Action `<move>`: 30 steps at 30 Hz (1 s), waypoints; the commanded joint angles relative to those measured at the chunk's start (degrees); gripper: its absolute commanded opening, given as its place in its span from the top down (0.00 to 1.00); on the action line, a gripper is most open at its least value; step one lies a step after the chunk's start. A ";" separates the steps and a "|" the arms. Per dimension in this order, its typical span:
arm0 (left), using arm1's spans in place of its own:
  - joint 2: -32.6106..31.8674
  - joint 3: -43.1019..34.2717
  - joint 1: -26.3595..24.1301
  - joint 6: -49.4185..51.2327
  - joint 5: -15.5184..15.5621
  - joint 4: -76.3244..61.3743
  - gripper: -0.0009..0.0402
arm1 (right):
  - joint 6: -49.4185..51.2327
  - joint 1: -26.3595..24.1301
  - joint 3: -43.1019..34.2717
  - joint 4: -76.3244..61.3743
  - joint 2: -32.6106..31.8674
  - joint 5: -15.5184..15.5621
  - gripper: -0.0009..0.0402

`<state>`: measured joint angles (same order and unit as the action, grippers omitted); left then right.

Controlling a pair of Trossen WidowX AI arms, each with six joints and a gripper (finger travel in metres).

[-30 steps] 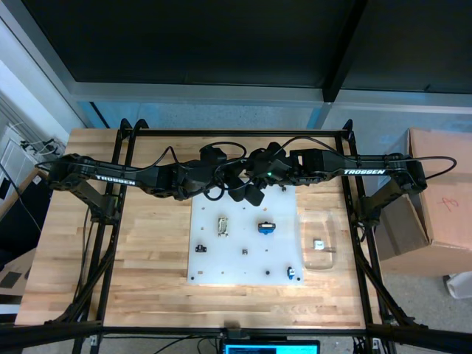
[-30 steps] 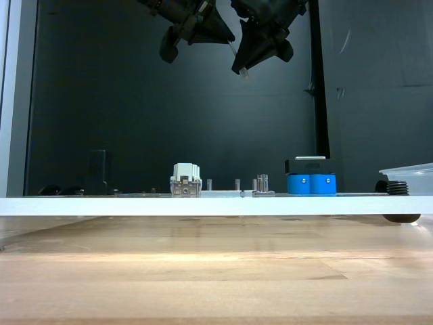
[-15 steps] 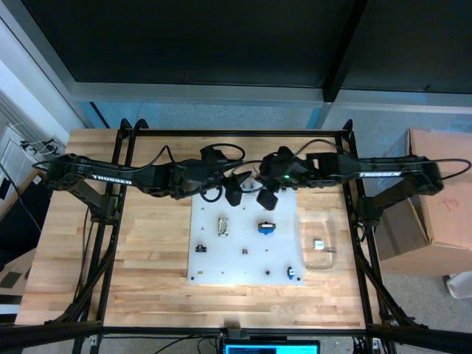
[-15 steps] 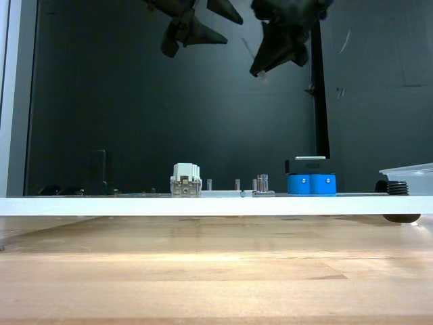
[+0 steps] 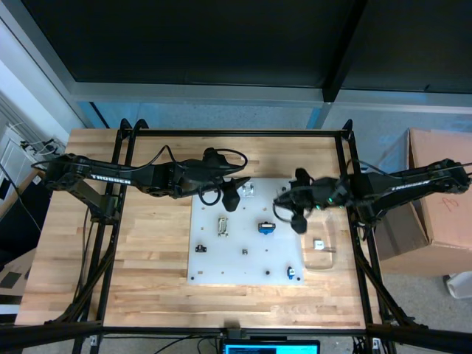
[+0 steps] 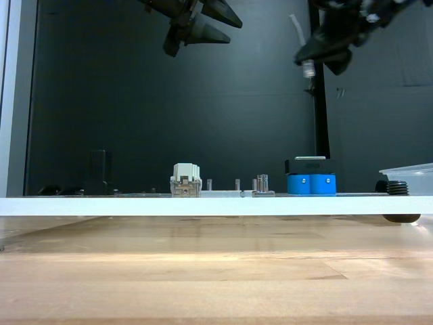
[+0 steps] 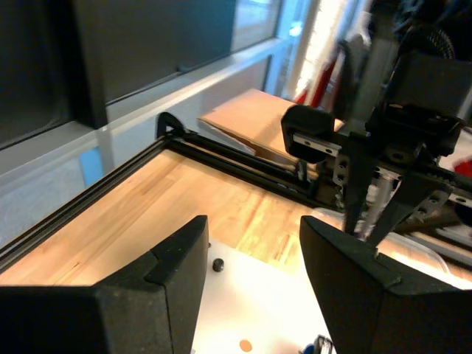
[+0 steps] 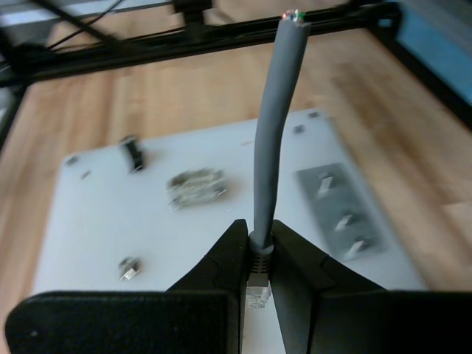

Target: Pick the RJ45 connector and install on the taskboard

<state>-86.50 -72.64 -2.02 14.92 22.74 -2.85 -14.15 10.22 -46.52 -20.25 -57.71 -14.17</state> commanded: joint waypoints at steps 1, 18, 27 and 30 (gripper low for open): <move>0.68 0.70 0.02 -3.67 -4.96 0.31 0.61 | 0.17 4.50 3.93 4.28 2.05 -1.38 0.98; 5.16 13.31 -0.48 -4.22 -16.24 13.53 0.79 | -6.51 24.87 12.15 13.97 2.84 -14.43 0.98; 9.46 20.24 -0.63 -3.65 -17.18 16.85 0.86 | -9.84 33.79 12.22 15.34 0.13 -24.00 0.98; 10.03 21.11 -0.61 -3.61 -17.18 16.76 0.87 | -11.72 35.80 12.22 16.26 -2.58 -25.31 0.98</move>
